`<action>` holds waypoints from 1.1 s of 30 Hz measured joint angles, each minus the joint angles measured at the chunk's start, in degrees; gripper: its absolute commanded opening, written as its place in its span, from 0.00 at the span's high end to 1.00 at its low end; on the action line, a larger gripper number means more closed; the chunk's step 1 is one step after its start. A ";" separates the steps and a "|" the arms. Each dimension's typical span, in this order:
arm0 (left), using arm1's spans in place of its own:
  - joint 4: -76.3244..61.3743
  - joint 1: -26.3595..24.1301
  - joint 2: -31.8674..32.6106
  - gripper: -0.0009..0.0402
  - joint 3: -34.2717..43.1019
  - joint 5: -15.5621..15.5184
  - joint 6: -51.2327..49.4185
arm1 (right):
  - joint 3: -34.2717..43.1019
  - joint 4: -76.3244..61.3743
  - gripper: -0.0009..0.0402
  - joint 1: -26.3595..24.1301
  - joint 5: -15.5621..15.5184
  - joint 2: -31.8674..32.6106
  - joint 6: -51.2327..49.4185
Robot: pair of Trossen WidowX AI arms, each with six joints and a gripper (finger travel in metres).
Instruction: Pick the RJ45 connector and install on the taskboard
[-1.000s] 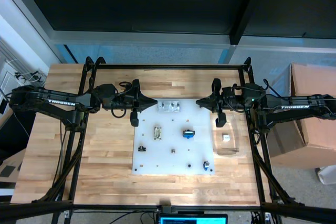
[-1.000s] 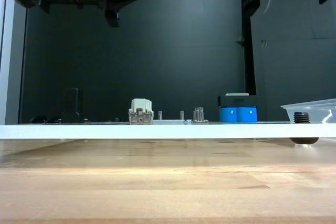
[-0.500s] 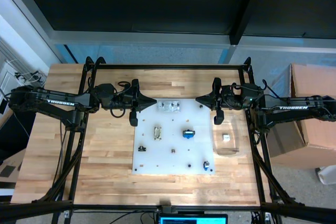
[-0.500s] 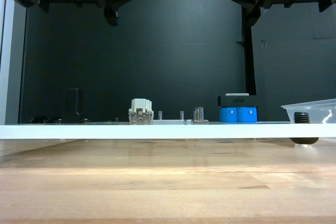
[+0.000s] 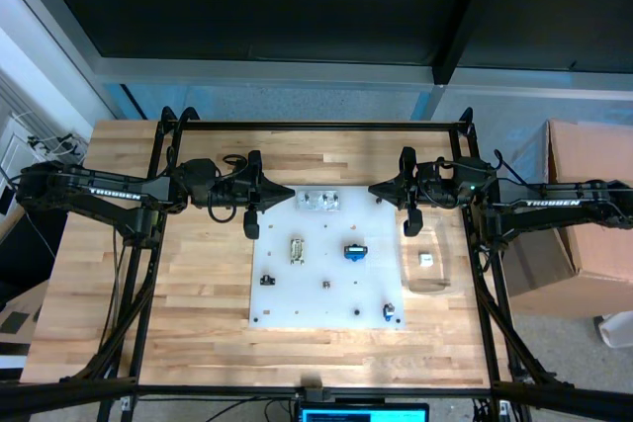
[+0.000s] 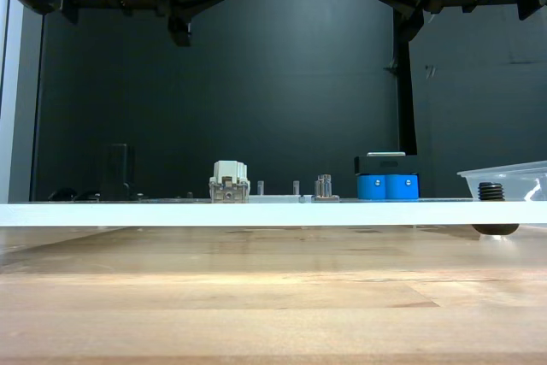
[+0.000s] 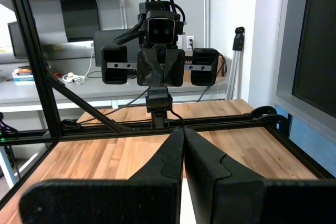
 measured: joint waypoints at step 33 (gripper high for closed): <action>-0.07 0.07 0.00 0.98 0.22 -0.09 0.02 | 0.00 -0.11 0.98 0.00 0.00 0.00 0.55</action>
